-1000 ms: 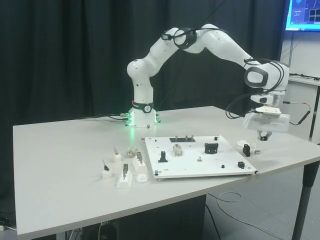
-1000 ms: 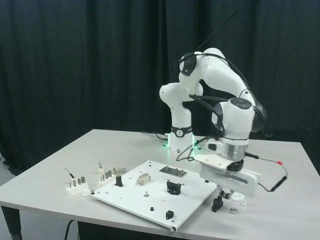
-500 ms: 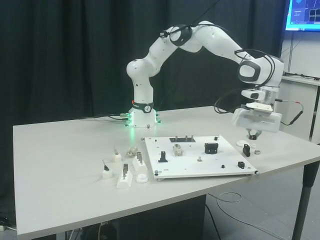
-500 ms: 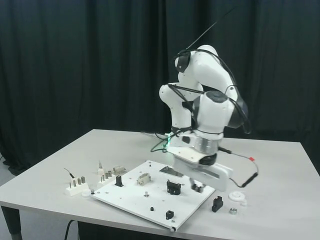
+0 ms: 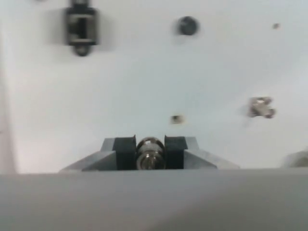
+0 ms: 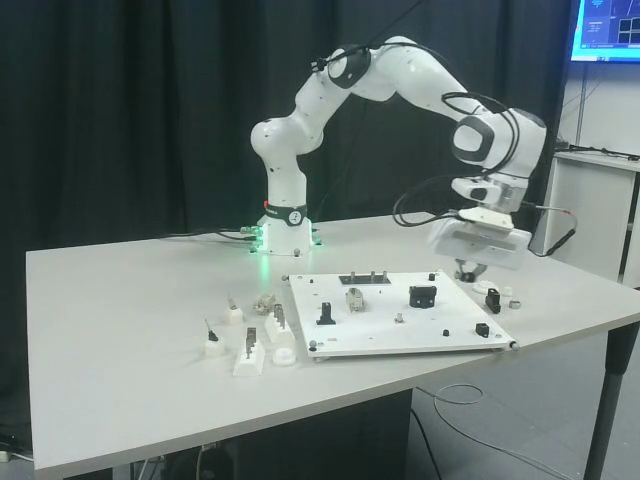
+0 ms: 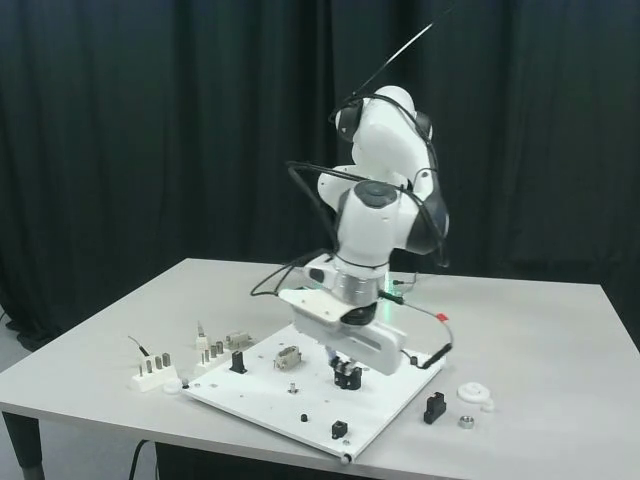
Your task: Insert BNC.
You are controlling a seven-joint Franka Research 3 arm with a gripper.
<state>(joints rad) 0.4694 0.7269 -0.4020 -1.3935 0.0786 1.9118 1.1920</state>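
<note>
Since a second ago the arm has swung in from the table's edge, so the gripper (image 6: pixel 470 268) now hangs over the white board (image 6: pixel 390 335).

Wrist view: the fingers are squeezed tight on the BNC plug (image 5: pixel 150 153), a shiny round metal piece between two black pads (image 5: pixel 125 153). Beyond the fingertips sit a black clip (image 5: pixel 81 26), a dark round knob (image 5: pixel 187 25) and a small metal socket (image 5: pixel 262 107).

First room view: a small black block (image 6: pixel 493 298) sits just beside the gripper.

Second room view: a black bracket (image 7: pixel 346 376) stands right under the gripper, and a white gear (image 7: pixel 470 393) lies off to the side.
</note>
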